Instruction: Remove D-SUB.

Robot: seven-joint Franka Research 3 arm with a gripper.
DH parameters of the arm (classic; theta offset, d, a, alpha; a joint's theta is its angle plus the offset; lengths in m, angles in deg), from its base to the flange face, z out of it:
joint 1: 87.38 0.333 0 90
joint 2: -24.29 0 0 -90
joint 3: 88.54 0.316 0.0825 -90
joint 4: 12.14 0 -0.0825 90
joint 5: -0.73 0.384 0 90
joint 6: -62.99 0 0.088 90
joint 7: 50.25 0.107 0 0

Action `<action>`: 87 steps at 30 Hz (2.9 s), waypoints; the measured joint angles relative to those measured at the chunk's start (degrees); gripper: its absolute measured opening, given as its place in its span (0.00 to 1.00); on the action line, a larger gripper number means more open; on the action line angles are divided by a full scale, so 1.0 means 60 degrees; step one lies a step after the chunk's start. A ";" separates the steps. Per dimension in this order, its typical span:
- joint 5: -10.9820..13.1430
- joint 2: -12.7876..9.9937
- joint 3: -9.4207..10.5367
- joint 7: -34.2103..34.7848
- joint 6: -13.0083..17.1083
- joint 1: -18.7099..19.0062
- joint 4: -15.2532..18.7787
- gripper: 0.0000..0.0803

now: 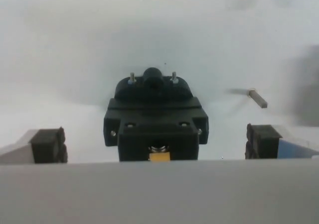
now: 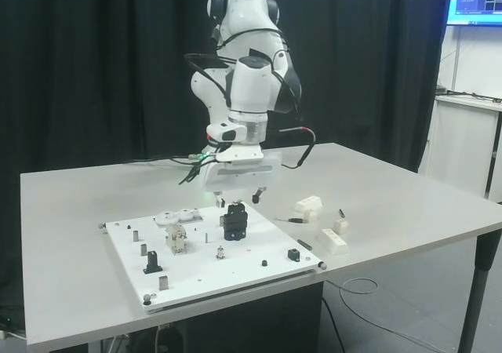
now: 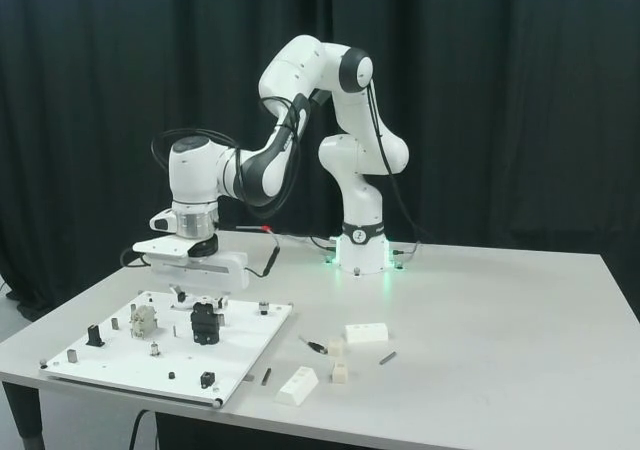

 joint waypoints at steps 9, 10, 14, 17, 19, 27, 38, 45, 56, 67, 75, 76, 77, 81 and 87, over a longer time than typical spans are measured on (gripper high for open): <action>0.0000 -0.0079 0.0000 -0.0025 -0.0082 0.0014 -0.0057 1.00; 0.0000 -0.0084 0.0000 -0.0033 -0.0105 0.0015 -0.0068 1.00; 0.0000 -0.0105 0.0000 -0.0039 -0.0187 0.0017 -0.0111 1.00; 0.0000 -0.0114 0.0000 -0.0040 -0.0204 0.0021 -0.0117 1.00; 0.0000 -0.0119 0.0000 -0.0040 -0.0214 0.0023 -0.0117 1.00; 0.0000 -0.0148 0.0000 -0.0082 -0.0223 0.0025 -0.0117 1.00; 0.0000 -0.0201 -0.0008 -0.0112 -0.0224 0.0025 -0.0117 1.00; 0.0000 -0.0248 -0.0025 -0.0185 -0.0224 0.0024 -0.0117 1.00; 0.0000 -0.0289 -0.0049 -0.0247 -0.0224 0.0024 -0.0117 1.00; -0.0026 -0.0351 -0.0118 -0.0308 -0.0223 0.0024 -0.0118 0.85; -0.0008 -0.0365 -0.0133 -0.0379 -0.0232 0.0058 -0.0123 0.64; -0.0009 -0.0365 -0.0134 -0.0379 -0.0232 0.0065 -0.0126 0.49; -0.0009 -0.0365 -0.0134 -0.0379 -0.0234 0.0068 -0.0129 0.49; -0.0009 -0.0365 -0.0135 -0.0379 -0.0296 0.0081 -0.0164 0.49; -0.0021 -0.0362 -0.0145 -0.0379 -0.0467 0.0094 -0.0284 0.48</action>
